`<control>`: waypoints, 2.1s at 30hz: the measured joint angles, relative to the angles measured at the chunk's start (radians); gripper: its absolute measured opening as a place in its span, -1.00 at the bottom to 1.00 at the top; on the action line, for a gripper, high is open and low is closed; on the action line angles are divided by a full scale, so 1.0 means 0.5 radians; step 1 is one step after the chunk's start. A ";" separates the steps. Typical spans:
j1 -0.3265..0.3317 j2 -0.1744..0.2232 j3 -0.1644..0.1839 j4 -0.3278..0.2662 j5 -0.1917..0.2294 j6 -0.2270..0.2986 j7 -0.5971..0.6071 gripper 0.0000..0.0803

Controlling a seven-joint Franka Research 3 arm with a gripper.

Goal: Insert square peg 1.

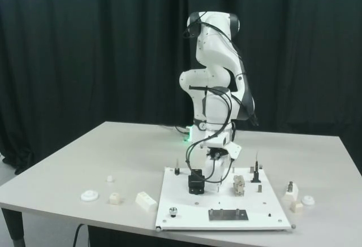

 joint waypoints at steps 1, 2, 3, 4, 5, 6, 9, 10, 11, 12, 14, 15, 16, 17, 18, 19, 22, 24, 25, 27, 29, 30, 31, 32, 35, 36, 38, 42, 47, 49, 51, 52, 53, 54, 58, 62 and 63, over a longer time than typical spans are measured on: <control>0.000 0.000 0.000 0.000 0.000 0.000 0.013 -0.94; 0.000 0.000 0.000 0.000 0.000 0.000 0.025 -0.94; 0.000 0.000 0.000 0.000 0.000 0.000 0.038 -0.94; 0.000 0.000 0.000 0.000 0.000 0.000 0.050 -0.94; -0.001 0.000 0.000 0.000 0.000 0.000 0.060 -0.94; -0.001 0.000 -0.001 0.000 0.000 0.000 0.069 -0.94; -0.002 0.000 -0.003 -0.001 0.000 0.000 0.079 -0.94; -0.003 0.000 -0.005 -0.001 0.000 0.000 0.083 -0.94; -0.003 0.000 -0.007 -0.001 0.000 0.000 0.088 -0.94; -0.004 0.000 -0.010 -0.002 0.000 0.000 0.094 -0.94; -0.005 0.000 -0.012 -0.002 0.000 0.000 0.107 -0.94; -0.007 0.000 -0.014 -0.002 0.000 0.000 0.114 -0.94; -0.008 0.000 -0.016 -0.002 0.000 0.000 0.122 -0.94; -0.009 0.000 -0.019 -0.002 0.000 0.001 0.127 -0.94; -0.011 0.000 -0.021 -0.002 0.000 0.001 0.130 -0.94; -0.013 0.000 -0.022 -0.003 0.000 0.001 0.131 -0.94; -0.021 0.000 -0.022 -0.004 0.000 0.001 0.135 -0.94; -0.024 0.000 -0.022 -0.004 0.000 0.002 0.146 -0.94; -0.024 0.000 -0.022 -0.004 0.000 0.002 0.152 -0.94; -0.024 0.001 -0.022 -0.004 0.000 0.002 0.160 -0.94; -0.024 0.001 -0.022 -0.004 0.000 0.003 0.165 -0.94; -0.024 0.001 -0.021 -0.004 0.000 0.003 0.167 -0.94; -0.024 0.001 -0.020 -0.004 0.000 0.003 0.168 -0.94; -0.024 0.001 -0.020 -0.004 0.000 0.004 0.169 -0.94; -0.023 0.001 -0.016 -0.004 0.000 0.004 0.173 -0.94; -0.023 0.001 -0.014 -0.004 0.000 0.005 0.175 -0.94; -0.023 0.001 -0.011 -0.004 0.000 0.005 0.179 -0.94; -0.023 0.001 -0.006 -0.004 0.000 0.008 0.184 -0.94; -0.023 0.001 -0.004 -0.004 0.000 0.011 0.185 -0.94; -0.023 0.001 -0.004 -0.004 0.000 0.011 0.185 -0.94; -0.023 0.001 -0.004 -0.004 0.000 0.011 0.185 -0.94; -0.023 0.001 -0.004 -0.004 0.000 0.011 0.185 -0.94; -0.023 0.001 -0.004 -0.004 0.000 0.011 0.185 -0.94; -0.023 0.001 -0.004 -0.004 0.000 0.011 0.185 -0.94; -0.023 0.000 -0.003 -0.003 0.000 0.011 0.185 -0.94; -0.023 0.000 0.004 -0.002 0.000 0.011 0.185 -0.94; -0.022 0.000 0.008 -0.002 0.000 0.011 0.185 -0.94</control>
